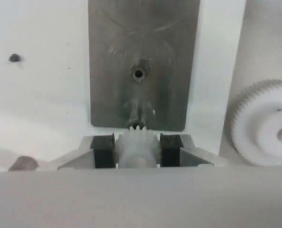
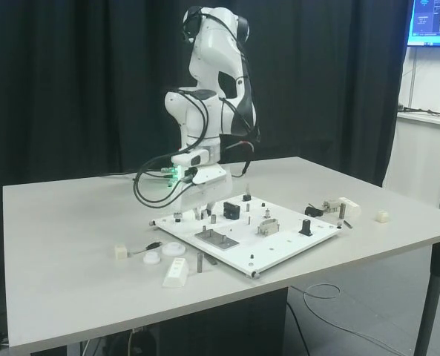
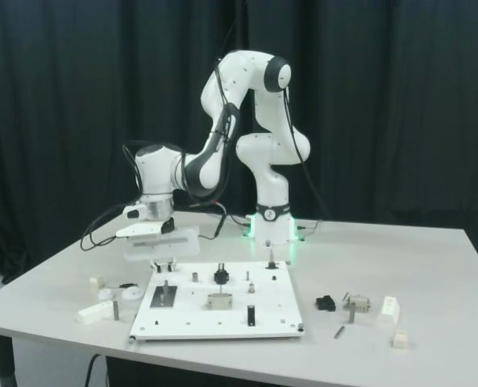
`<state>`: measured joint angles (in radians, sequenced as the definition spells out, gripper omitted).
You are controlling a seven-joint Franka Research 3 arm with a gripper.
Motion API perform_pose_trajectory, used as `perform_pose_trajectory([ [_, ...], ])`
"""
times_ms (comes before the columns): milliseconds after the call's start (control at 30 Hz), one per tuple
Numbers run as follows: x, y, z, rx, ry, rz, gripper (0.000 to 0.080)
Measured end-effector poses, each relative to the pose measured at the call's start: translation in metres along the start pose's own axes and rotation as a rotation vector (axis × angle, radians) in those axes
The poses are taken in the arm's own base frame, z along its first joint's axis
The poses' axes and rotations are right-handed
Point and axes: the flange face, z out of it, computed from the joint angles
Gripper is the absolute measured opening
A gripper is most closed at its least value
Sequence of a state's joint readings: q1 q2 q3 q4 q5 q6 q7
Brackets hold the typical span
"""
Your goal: Place small gear.
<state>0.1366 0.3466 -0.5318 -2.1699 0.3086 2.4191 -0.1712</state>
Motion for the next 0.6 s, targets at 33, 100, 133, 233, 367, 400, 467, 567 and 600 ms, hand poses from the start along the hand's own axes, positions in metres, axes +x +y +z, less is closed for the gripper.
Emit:
perform_pose_trajectory([
  [33, 0.000, 0.001, -0.003, 0.002, -0.001, -0.001, 0.0199],
  [100, 0.001, 0.001, -0.008, 0.006, -0.004, -0.002, 0.0199],
  [133, 0.001, 0.001, -0.011, 0.009, -0.005, -0.002, 0.0199],
  [233, 0.002, 0.002, -0.016, 0.014, -0.004, 0.000, 0.0199],
  [367, 0.003, 0.003, -0.021, 0.018, -0.006, 0.000, 0.0199],
  [400, 0.003, 0.003, -0.021, 0.018, -0.006, 0.000, 0.0199],
  [467, 0.004, 0.004, -0.022, 0.017, -0.007, -0.001, 0.0199],
  [567, 0.005, 0.004, -0.024, 0.015, -0.006, -0.003, 0.0199],
  [600, 0.005, 0.004, -0.024, 0.014, -0.006, -0.004, 0.0199],
])
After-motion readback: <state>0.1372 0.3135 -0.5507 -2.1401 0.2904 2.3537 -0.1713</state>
